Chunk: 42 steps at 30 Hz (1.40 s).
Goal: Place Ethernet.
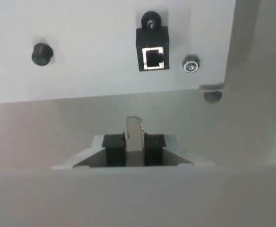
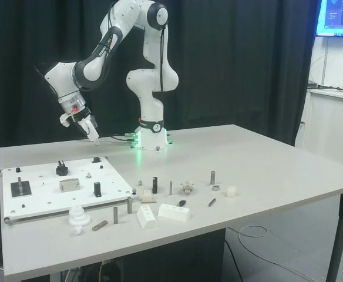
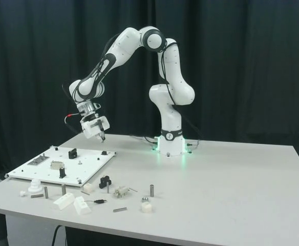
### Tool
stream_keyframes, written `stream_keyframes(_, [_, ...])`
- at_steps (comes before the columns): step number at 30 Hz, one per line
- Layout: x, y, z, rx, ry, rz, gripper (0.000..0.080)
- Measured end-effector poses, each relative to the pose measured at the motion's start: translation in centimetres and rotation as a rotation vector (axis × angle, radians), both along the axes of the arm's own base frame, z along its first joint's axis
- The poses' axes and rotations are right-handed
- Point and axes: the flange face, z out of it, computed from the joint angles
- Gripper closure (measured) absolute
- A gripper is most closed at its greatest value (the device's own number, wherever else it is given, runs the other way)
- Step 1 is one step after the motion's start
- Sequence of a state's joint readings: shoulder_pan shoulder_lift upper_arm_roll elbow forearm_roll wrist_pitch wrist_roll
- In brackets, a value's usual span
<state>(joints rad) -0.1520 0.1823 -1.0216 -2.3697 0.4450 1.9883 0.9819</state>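
Grey table [image 2: 265, 158] under black curtain. Ethernet plug [image 1: 134, 137] pinched between my 2 fingers, gripper [image 2: 93, 136] above white board's [image 2: 42, 194] far edge. Black Ethernet socket [image 1: 152, 56] on board, well apart from plug.

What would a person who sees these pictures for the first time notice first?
First the white arm, arching from its base at the back of the grey table toward the white board at one end. Its gripper hangs above the table beside the board's edge, shut on an Ethernet plug. Ahead on the board sits the black Ethernet socket; small loose parts lie near the table's front edge.
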Motion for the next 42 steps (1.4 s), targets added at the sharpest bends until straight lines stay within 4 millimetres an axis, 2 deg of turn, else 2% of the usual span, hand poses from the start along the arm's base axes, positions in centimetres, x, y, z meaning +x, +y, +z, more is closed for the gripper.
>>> stream_keyframes(12, [0.3,-0.1,0.3,-0.006,0.009,-0.022,0.0722])
stream_keyframes(19, [1.9,0.3,0.8,-0.024,-0.014,0.013,0.0722])
stream_keyframes(24, [4.2,1.3,1.4,-0.038,-0.044,0.071,0.0722])
stream_keyframes(29, [7.4,2.9,2.1,-0.061,-0.08,0.145,0.0722])
stream_keyframes(42, [15.6,9.1,2.6,-0.145,-0.146,0.366,0.0722])
